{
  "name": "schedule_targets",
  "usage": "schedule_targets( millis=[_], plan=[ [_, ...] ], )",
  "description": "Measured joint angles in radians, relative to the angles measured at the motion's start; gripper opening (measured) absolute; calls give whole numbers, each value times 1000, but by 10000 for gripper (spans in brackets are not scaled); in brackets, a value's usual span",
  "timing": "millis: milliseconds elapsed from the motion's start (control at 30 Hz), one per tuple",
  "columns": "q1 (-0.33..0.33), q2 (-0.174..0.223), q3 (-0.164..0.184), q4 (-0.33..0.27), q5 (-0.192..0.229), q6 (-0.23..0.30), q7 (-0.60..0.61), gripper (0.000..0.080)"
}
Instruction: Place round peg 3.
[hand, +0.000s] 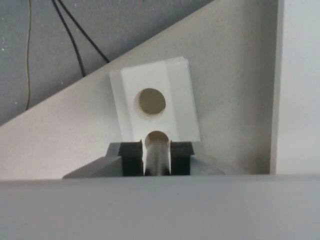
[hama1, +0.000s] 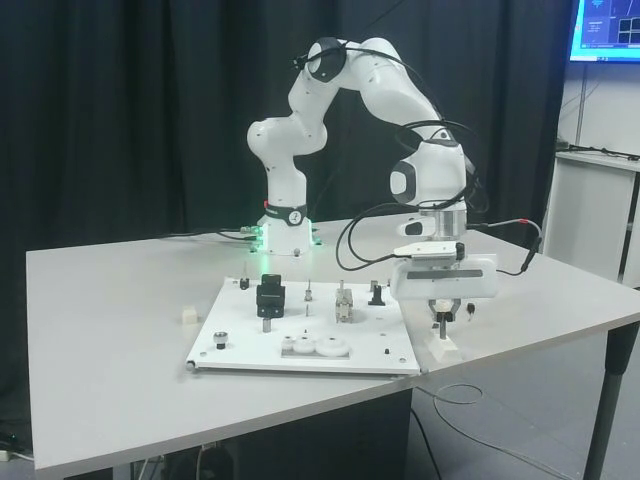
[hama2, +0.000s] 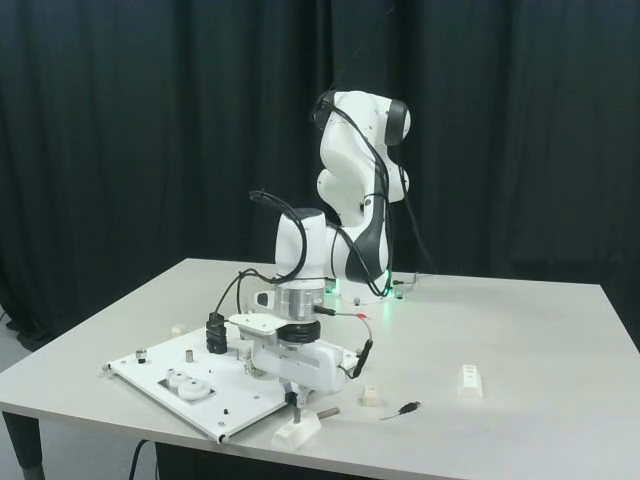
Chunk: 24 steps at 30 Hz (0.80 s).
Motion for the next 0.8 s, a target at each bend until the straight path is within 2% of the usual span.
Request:
schedule_targets(
  millis=[800],
  plan=[
    [-2, 3, -2, 6, -1, 17, 13, 114]
  ],
)
